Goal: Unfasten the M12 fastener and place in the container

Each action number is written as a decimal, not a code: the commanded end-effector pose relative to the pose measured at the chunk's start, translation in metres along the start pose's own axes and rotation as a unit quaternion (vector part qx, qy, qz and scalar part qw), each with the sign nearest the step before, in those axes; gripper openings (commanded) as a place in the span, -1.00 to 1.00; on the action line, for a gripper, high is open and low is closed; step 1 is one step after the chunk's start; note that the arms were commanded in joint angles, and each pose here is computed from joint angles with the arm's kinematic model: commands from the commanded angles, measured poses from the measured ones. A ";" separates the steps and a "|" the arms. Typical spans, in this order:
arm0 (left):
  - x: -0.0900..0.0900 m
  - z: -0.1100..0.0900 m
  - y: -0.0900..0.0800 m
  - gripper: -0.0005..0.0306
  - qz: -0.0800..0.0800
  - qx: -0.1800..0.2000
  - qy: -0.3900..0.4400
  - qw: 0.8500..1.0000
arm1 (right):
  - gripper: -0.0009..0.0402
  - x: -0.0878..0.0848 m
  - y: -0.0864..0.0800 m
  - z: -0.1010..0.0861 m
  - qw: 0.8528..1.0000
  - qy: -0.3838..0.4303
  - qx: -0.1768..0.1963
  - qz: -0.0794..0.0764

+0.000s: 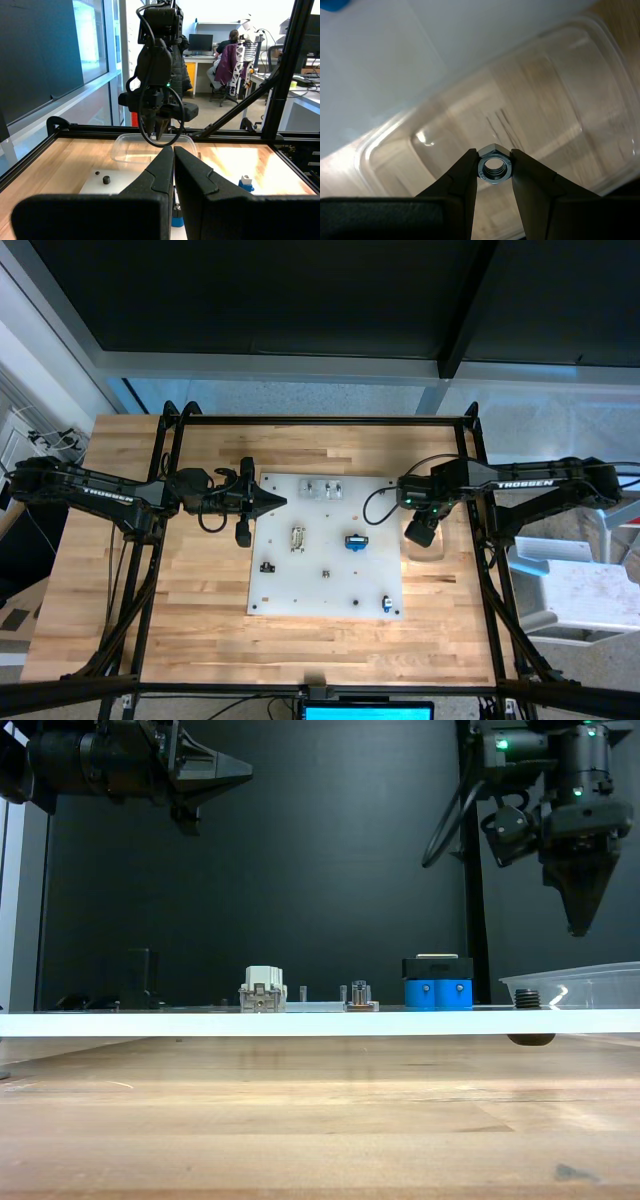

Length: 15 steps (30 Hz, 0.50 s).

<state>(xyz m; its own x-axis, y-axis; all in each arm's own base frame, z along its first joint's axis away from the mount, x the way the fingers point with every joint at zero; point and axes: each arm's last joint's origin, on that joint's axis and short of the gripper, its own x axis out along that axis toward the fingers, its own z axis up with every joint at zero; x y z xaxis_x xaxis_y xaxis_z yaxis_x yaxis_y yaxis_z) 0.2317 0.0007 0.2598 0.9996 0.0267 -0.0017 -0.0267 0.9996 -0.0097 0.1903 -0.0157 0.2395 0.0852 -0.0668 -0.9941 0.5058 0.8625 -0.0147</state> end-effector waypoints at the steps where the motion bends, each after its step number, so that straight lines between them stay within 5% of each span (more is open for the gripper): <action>1: 0.000 0.000 0.000 -0.96 0.000 0.000 0.000 1.000 | -0.87 0.004 -0.006 -0.007 1.000 0.003 0.007 -0.002; 15: 0.000 0.000 0.000 -0.96 0.000 0.000 0.000 1.000 | -0.87 0.012 -0.013 -0.013 1.000 0.003 0.019 -0.003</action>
<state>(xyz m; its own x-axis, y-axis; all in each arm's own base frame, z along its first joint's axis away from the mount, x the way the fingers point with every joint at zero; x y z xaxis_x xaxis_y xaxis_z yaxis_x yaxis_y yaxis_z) 0.2317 0.0007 0.2599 0.9996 0.0271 -0.0013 -0.0271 0.9996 -0.0093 0.1734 -0.0210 0.2259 0.0717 -0.0687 -0.9951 0.5378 0.8429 -0.0195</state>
